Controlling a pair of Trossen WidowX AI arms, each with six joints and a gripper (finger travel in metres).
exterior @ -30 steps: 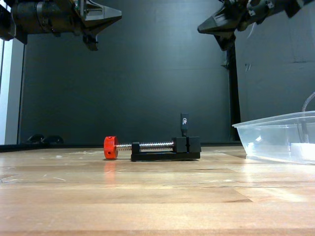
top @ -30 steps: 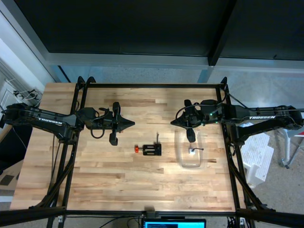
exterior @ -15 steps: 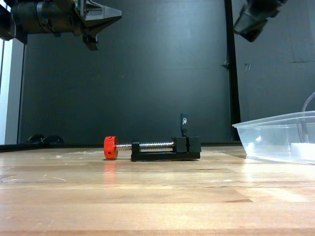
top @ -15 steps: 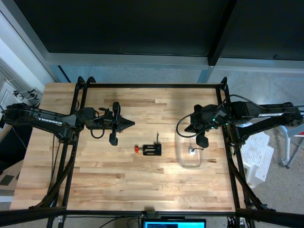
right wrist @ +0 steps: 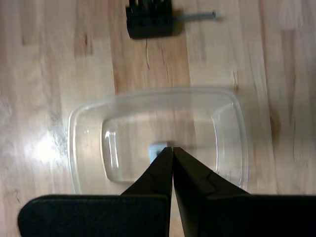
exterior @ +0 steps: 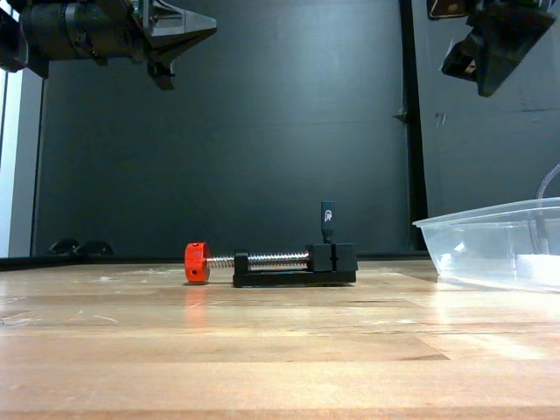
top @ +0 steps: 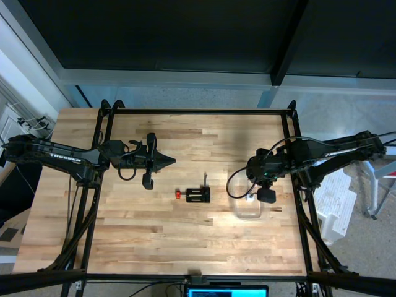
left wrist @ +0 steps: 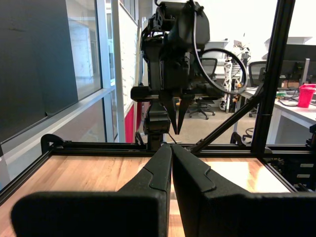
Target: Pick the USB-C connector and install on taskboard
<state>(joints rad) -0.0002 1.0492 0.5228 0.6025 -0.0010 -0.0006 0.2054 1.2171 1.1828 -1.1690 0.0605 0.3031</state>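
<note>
An office-side robotics lab: chairs (left wrist: 213, 64) and desks (left wrist: 295, 106) beyond the left gripper (left wrist: 171, 146), a wooden bench (right wrist: 49, 74) beneath the right gripper (right wrist: 173, 149).

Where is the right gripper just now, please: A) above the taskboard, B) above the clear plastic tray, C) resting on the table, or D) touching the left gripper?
B: the right gripper, shut, hangs above the clear plastic tray; the left gripper, also shut, hangs raised to the left of the taskboard.
</note>
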